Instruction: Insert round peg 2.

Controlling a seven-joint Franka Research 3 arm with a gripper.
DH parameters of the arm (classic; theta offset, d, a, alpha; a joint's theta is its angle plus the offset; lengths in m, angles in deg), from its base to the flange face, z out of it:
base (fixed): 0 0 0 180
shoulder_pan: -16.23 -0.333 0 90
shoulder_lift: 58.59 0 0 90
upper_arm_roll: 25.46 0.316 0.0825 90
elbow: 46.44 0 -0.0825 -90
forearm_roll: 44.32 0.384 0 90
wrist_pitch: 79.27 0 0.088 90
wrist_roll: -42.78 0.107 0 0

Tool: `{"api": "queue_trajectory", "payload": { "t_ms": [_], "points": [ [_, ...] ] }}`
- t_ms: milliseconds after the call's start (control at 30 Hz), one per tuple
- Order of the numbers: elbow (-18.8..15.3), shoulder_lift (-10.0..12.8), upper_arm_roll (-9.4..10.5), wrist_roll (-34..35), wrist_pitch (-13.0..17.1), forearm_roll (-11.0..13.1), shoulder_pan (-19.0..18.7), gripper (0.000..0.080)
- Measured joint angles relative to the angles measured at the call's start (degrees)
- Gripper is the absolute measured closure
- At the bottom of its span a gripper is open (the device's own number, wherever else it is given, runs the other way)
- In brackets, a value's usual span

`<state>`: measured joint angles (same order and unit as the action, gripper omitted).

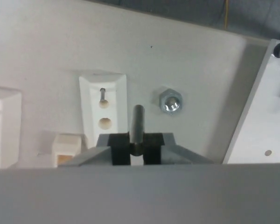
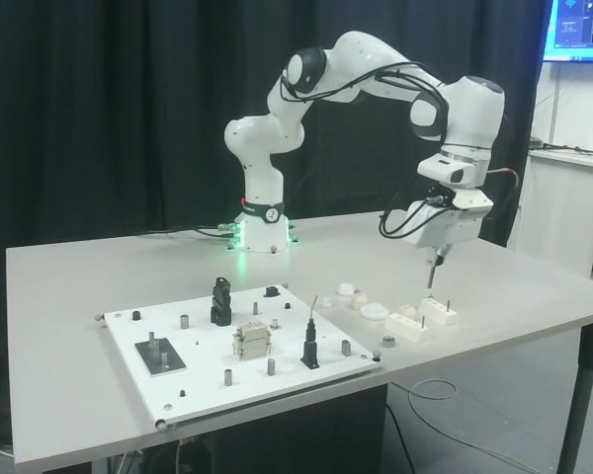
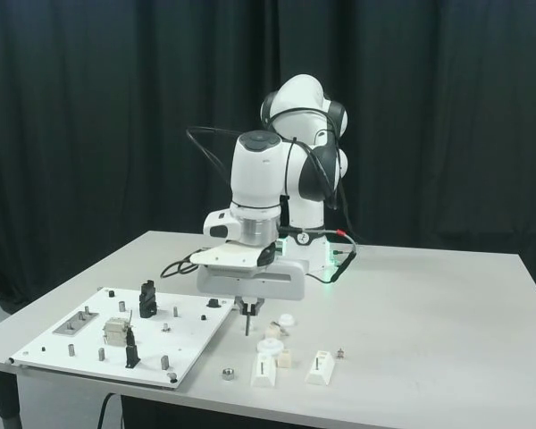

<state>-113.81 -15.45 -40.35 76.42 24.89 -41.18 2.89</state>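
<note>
The end effector point(image 1: 137, 150) is gripping the round peg point(image 1: 138, 122) upright between its fingers, hanging above the white holder block point(image 1: 103, 111) at centre-left of the wrist view. Pickup looks done; carrying it to the white board point(image 2: 239, 351) at lower left of the first room view and inserting remain.

**Open air under my hand, clutter below**

My hand point(image 2: 434, 259) hangs above the desk point(image 2: 69, 276) with the peg point(image 1: 138, 125) clamped between its fingers, nothing touching it. Below stand the white holder block point(image 1: 104, 107) with a thin pin upright in it, a second white block point(image 1: 4, 126) beside it, and a loose nut point(image 1: 170, 101). The white board point(image 2: 247, 346) stands well apart.
</note>
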Motion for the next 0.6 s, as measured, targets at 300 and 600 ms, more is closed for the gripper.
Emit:
{"api": "queue_trajectory", "payload": {
  "t_ms": [300,600],
  "points": [
    [0.00,0.16,0.00,-0.29,0.00,-0.22,0.02,0.0749],
    [0.00,0.26,0.04,-0.97,0.00,-0.34,0.05,0.0749]
  ]
}}
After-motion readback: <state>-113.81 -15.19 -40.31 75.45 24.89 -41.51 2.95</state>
